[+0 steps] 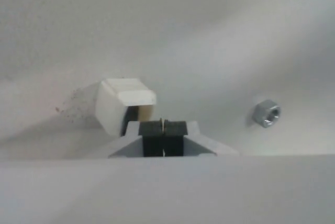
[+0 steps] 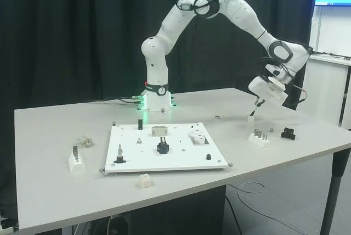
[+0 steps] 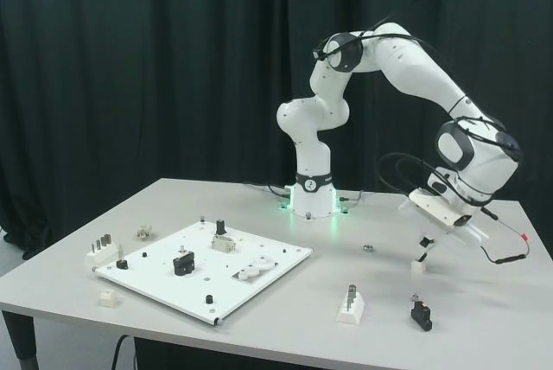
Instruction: Pick USB.
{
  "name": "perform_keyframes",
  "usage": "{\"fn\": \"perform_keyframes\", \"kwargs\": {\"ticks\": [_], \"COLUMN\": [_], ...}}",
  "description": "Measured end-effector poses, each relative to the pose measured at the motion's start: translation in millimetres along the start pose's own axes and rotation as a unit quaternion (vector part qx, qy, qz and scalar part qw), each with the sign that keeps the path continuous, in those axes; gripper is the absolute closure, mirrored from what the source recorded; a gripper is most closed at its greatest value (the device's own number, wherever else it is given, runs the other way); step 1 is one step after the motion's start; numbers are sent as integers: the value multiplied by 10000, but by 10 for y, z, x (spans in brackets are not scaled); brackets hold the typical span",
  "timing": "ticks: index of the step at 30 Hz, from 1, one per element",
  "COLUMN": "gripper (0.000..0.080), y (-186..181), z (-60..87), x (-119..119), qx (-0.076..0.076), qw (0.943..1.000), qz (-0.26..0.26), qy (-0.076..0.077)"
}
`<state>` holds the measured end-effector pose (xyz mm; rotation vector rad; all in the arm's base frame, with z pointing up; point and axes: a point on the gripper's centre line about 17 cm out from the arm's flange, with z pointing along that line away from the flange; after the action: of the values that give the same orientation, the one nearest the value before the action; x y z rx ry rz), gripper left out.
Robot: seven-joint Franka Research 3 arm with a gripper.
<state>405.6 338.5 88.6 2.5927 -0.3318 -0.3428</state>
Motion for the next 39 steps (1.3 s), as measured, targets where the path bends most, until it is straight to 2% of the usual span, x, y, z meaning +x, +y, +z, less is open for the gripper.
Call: {"fn": "perform_keyframes", "kwargs": {"ticks": [8, 17, 18, 23, 24, 28, 29, 39], "gripper": [801, 801, 426, 426, 119, 119, 24, 8], "y": [124, 168, 171, 172, 170, 150, 142, -14], "z": [-241, -403, -415, -456, -460, -468, -469, -420], "x": [34, -3, -9, -35, -40, -73, -85, -247], "qx": [24, 74, 78, 93, 95, 98, 101, 154], "qw": [10000, 10000, 10000, 9999, 9999, 9999, 9999, 9998], "qz": [-20, -16, -18, -35, -39, -64, -72, -153], "qy": [13, 18, 18, 26, 30, 37, 33, -8]}}
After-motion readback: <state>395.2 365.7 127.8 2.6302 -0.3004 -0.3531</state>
